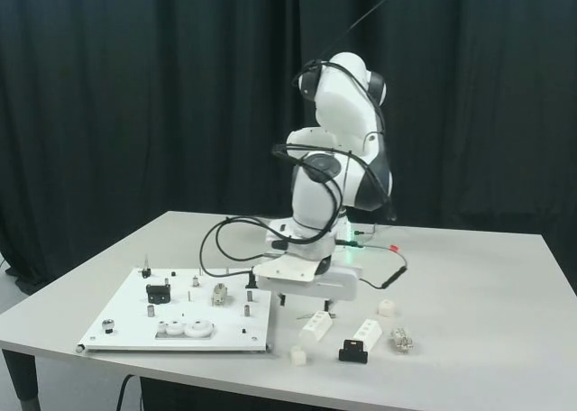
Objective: Remove round peg 3.
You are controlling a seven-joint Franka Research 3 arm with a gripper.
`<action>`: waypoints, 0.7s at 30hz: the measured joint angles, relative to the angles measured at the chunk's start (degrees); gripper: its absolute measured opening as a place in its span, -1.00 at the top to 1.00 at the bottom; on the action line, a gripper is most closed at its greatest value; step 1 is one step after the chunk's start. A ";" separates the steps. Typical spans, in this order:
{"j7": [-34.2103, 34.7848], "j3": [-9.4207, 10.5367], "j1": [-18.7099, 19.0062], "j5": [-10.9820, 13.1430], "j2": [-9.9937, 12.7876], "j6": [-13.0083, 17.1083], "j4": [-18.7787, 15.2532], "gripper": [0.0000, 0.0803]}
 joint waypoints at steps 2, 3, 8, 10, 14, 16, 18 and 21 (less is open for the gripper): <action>-0.20 1.12 -1.42 -1.13 -0.70 -0.11 -0.96 -0.99; -0.29 1.81 -2.25 -1.74 -1.11 -0.11 -1.53 -0.99; -1.01 5.59 -6.71 -4.65 -3.29 0.07 -4.47 -0.99; -1.43 7.11 -8.60 -5.61 -4.12 0.51 -5.71 -0.99; -2.52 9.38 -11.85 -6.67 -5.58 2.04 -8.29 -0.99; -3.28 9.96 -13.00 -6.82 -6.19 3.06 -9.58 -0.99; -4.19 10.14 -13.81 -6.83 -6.72 4.26 -10.85 -0.99; -5.38 10.14 -14.73 -6.83 -7.38 6.28 -12.70 -0.99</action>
